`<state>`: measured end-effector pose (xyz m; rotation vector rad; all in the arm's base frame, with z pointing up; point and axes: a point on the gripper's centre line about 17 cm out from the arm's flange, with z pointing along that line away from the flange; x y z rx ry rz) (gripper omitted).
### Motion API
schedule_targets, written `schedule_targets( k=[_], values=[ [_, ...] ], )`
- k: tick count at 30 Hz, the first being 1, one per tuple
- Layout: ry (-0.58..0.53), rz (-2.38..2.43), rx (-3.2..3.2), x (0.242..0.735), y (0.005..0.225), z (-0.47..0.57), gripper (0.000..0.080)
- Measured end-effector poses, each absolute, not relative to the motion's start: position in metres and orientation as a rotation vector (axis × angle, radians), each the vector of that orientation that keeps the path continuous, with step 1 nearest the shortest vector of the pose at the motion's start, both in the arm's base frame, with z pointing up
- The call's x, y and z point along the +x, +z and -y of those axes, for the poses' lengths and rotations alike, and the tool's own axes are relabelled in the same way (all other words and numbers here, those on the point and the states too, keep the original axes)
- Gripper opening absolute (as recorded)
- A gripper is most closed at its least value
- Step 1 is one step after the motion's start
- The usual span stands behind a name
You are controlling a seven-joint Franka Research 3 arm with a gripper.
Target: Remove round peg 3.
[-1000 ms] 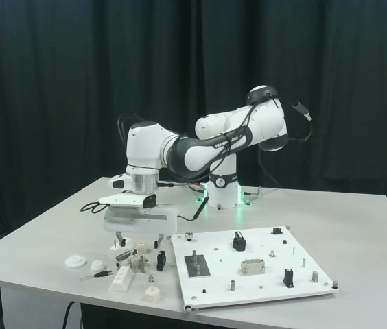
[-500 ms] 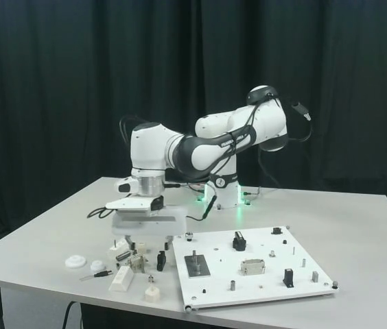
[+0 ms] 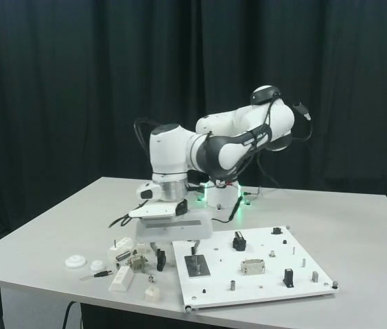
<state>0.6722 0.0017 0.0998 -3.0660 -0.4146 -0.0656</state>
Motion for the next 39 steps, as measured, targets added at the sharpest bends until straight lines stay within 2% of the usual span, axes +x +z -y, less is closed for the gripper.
schedule_targets(
  k=[16,39],
  values=[
    [0.002,0.388,-3.081,0.67,0.089,-0.066,0.08],
    [0.029,0.345,-3.103,0.679,0.076,-0.117,0.08]
  ],
)
